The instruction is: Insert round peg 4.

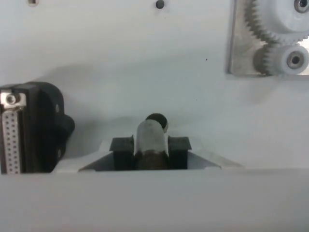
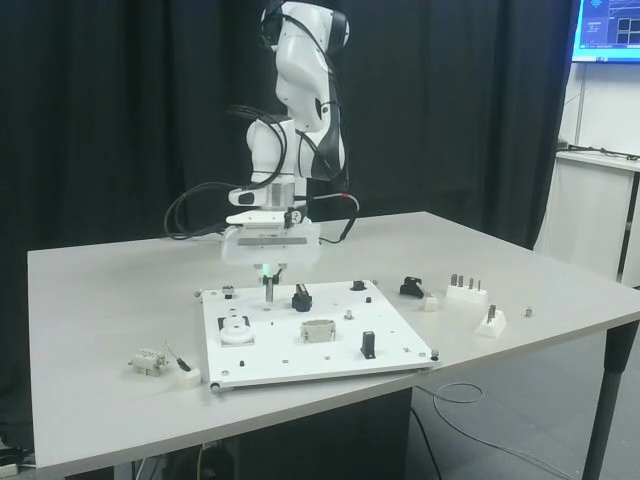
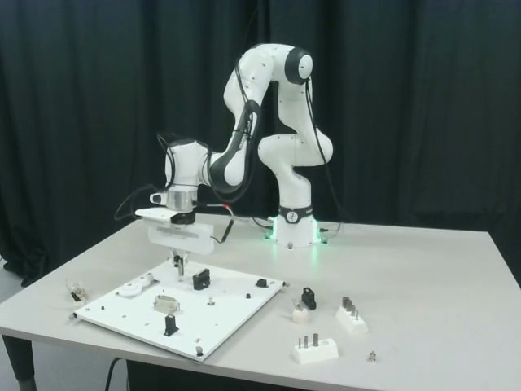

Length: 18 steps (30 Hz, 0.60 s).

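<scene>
I see the gripper closed on the grey peg, held upright. Its tip sits over a dark hole in the white board, centre of the wrist view.

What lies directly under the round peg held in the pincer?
Under the round peg a black hole in the white board shows just past its tip. The peg covers part of the hole's rim, so its depth cannot be seen.
</scene>
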{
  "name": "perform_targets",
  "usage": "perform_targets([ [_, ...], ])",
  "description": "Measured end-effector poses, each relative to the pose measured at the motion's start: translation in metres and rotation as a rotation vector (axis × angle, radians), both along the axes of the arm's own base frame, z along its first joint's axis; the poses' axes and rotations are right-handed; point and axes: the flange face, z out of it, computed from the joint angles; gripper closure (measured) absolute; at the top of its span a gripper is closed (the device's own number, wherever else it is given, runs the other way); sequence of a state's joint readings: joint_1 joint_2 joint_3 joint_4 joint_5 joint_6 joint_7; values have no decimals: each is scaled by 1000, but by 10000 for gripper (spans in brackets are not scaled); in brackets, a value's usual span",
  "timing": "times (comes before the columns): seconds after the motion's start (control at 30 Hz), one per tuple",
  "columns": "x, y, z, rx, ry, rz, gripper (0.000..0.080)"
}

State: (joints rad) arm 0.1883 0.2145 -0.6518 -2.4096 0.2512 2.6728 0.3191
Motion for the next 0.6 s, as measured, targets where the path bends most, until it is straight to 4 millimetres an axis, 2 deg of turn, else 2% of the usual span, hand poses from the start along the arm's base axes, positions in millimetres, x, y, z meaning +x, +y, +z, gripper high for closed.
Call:
perform_targets([
  [0.6, 5, -4, -18, -6, 27, -30, 658],
])
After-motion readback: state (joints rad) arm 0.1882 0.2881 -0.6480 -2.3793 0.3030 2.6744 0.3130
